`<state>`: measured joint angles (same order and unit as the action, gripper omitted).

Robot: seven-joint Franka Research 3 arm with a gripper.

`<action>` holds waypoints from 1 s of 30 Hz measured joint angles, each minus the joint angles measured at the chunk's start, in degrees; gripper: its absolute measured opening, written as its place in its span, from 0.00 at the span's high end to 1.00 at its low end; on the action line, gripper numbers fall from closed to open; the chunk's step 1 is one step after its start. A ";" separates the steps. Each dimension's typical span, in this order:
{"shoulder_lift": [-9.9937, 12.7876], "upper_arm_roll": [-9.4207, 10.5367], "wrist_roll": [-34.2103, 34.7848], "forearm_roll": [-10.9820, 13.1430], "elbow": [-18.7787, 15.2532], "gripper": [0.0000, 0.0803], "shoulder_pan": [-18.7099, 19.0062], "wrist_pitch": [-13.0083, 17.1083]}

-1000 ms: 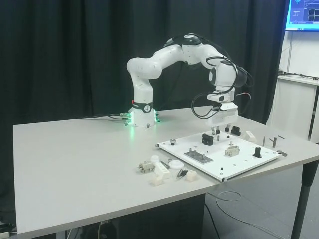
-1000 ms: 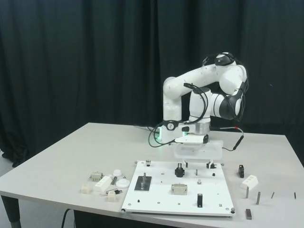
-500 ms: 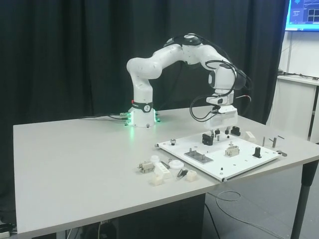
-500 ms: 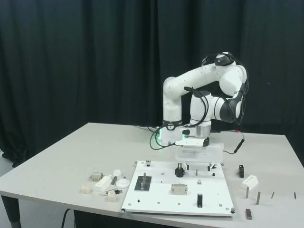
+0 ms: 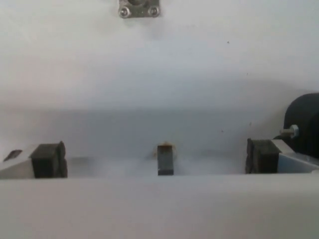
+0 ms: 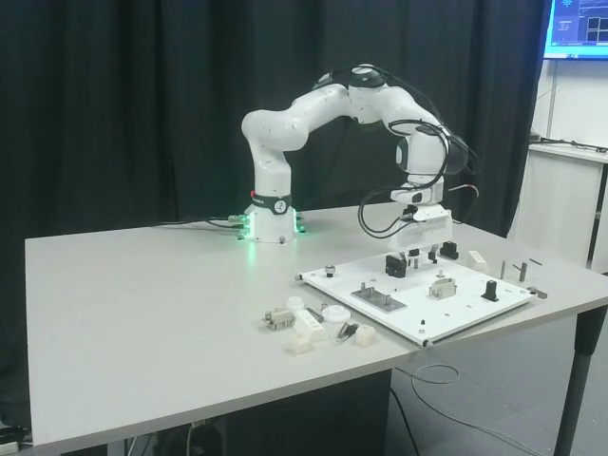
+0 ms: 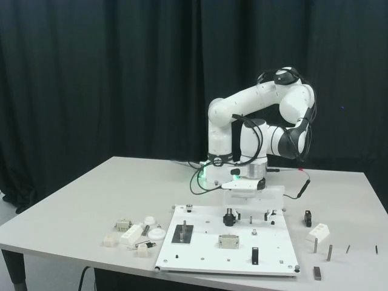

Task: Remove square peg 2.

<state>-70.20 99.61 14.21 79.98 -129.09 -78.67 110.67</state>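
A small grey square peg (image 5: 165,159) stands upright on the white board (image 5: 164,74), midway between my two black fingertips (image 5: 48,160). My gripper (image 5: 154,158) is open, with a wide gap on each side of the peg and nothing touching it. In the room views the gripper (image 7: 250,207) hangs low over the far part of the board (image 7: 206,253), just above the peg (image 7: 250,219). From the first room view the gripper (image 6: 415,249) sits over the board's (image 6: 456,309) back edge.
A black round part (image 5: 305,119) stands close beside one finger, seen also on the board (image 7: 229,217). A screw plate (image 5: 139,8) lies further off. Other fixtures stand on the board; loose white and grey parts (image 7: 136,233) lie beside it, more pegs (image 7: 329,251) on the other side.
The arm has swung sideways along the board's far edge, away from the black connector, and the gripper now hangs over the peg.
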 joint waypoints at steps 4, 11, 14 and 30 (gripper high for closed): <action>0.00 0.18 -0.02 0.50 0.04 0.00 -0.32 0.02; 0.00 0.56 -0.23 0.68 0.09 0.00 -0.50 0.37; 0.00 0.69 -0.23 0.74 0.09 0.00 -0.51 0.41; 0.01 1.62 -1.90 0.82 0.17 0.83 -1.15 1.26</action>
<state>-70.19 101.23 12.31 80.81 -128.92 -79.81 111.93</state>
